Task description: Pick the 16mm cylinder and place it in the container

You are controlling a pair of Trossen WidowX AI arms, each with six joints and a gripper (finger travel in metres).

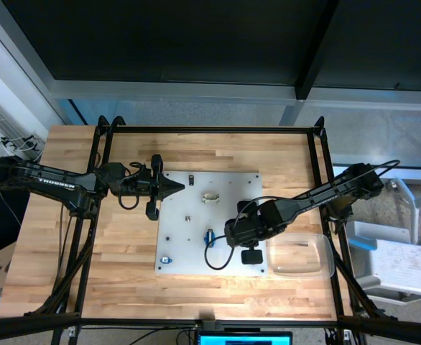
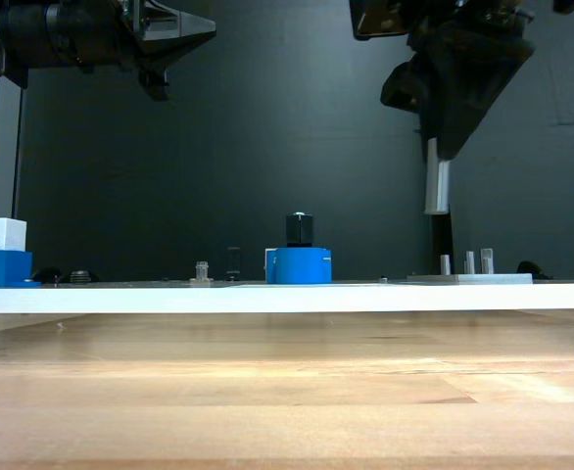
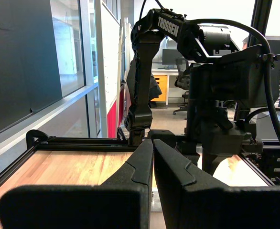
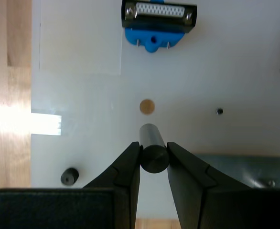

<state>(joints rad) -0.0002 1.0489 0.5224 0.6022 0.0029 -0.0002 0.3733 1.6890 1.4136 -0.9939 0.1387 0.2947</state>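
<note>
While left pincer (image 3: 153, 141) hangs level, pressed together, at board (image 1: 232, 190) edge, right pincer (image 4: 153, 145) points down over it, pinching 16mm cylinder (image 4: 154, 155).

The right pincer (image 4: 153, 146) clamps the 16mm cylinder (image 4: 150, 131) between both fingers, over the white board (image 4: 82, 95). Just beyond the cylinder is a round hole (image 4: 147, 106), and farther on a blue connector mount (image 4: 153, 39). Wooden worktop (image 4: 8, 71) borders the board.

The right gripper (image 4: 154, 148), clamping the 16mm cylinder (image 4: 154, 157), hangs well above the white board (image 1: 182, 244) and the low grey block (image 4: 240, 167); open air leads to the container (image 1: 300, 257) beside the board. The left gripper (image 3: 153, 141), fingers together, hangs well apart, leftward
</note>
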